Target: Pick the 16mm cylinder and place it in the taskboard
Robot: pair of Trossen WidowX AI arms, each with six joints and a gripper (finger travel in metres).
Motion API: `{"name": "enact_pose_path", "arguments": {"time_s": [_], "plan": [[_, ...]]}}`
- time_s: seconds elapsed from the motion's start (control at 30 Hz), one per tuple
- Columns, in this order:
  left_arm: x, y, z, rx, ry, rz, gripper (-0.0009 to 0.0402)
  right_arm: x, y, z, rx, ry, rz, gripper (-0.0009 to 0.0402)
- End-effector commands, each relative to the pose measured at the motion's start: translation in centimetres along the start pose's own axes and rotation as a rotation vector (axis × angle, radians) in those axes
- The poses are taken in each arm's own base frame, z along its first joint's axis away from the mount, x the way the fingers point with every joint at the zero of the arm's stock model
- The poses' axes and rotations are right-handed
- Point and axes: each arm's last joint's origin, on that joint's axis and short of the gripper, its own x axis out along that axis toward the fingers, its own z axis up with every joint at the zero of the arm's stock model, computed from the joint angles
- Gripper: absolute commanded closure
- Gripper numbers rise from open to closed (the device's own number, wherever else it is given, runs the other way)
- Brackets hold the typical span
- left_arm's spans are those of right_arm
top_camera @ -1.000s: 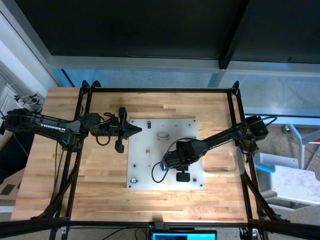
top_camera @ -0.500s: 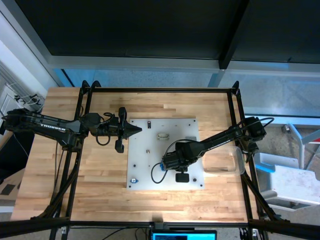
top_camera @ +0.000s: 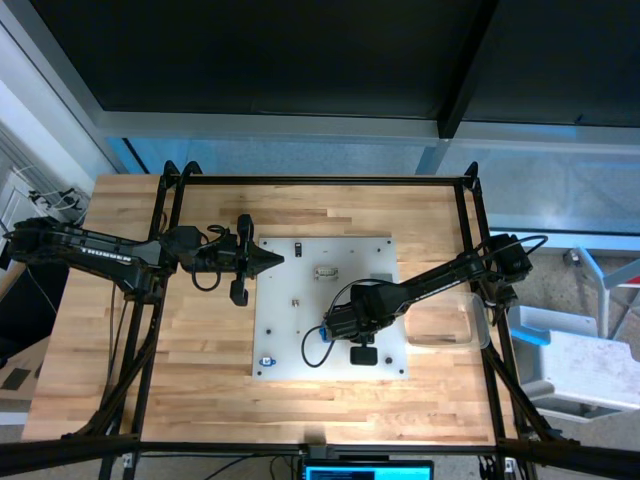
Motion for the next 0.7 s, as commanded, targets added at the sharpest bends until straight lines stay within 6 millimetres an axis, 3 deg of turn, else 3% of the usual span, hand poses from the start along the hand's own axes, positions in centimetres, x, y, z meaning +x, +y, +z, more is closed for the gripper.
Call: {"name": "enact_pose_path", "arguments": {"time_s": [0.03, 0.27, 0.7], "plan": [[0.00, 0.01, 0.01, 0.000, 0.000, 0.000, 0.0393, -0.03, 0.02, 0.01, 0.009, -0.001, 0.001, 0.0375], [0.00, 0.00, 0.01, 0.000, 0.000, 0.000, 0.0393, -0.04, 0.02, 0.03, 0.013, -0.003, 0.002, 0.0356], [0.00, 0.00, 0.01, 0.000, 0.000, 0.000, 0.0393, -0.57, -0.02, -0.06, 0.013, -0.013, 0.003, 0.0243]]}}
